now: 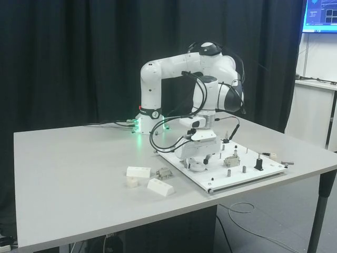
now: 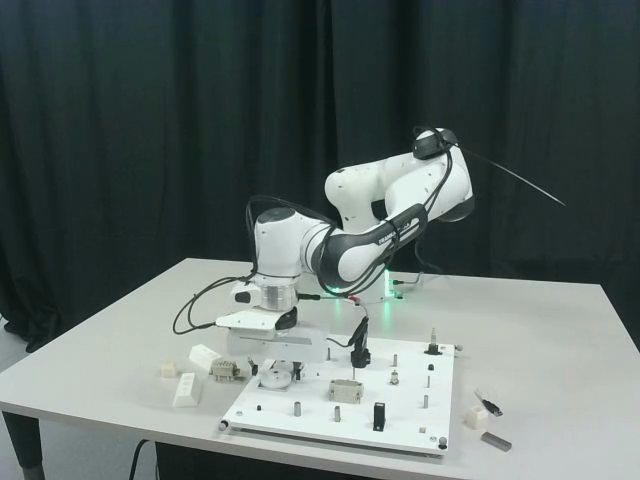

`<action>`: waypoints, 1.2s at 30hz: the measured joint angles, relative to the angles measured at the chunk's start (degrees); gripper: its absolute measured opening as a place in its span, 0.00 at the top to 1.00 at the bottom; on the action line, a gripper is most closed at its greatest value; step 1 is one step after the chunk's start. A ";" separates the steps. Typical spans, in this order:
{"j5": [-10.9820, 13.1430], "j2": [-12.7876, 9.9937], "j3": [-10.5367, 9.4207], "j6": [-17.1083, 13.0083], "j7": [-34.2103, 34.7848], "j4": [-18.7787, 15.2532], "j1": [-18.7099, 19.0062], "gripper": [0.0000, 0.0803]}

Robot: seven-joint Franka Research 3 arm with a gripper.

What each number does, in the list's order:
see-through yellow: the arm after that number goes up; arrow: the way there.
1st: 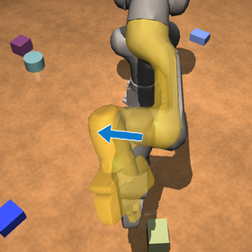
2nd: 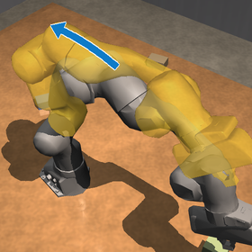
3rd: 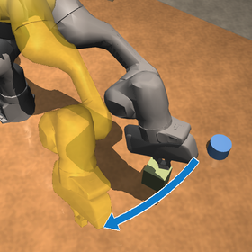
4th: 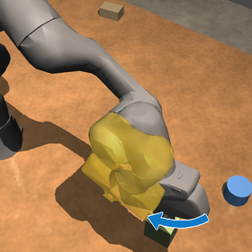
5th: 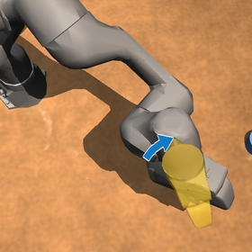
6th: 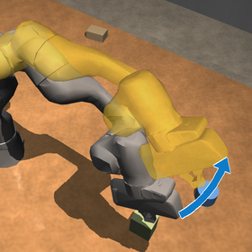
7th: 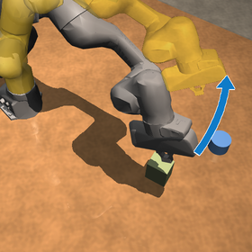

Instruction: Remove large gear.

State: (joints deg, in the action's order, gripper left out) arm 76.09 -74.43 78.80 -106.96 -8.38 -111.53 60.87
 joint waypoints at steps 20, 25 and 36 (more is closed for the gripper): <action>0.45 0.01 -1.17 -0.02 0.02 1.58 -1.72 0.18; 0.46 0.01 -1.16 0.06 0.12 1.63 -1.74 0.18; 0.42 0.02 -1.05 0.24 0.36 1.65 -1.73 0.26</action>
State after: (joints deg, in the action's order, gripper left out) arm 76.51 -74.41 77.74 -106.73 -8.03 -109.88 59.14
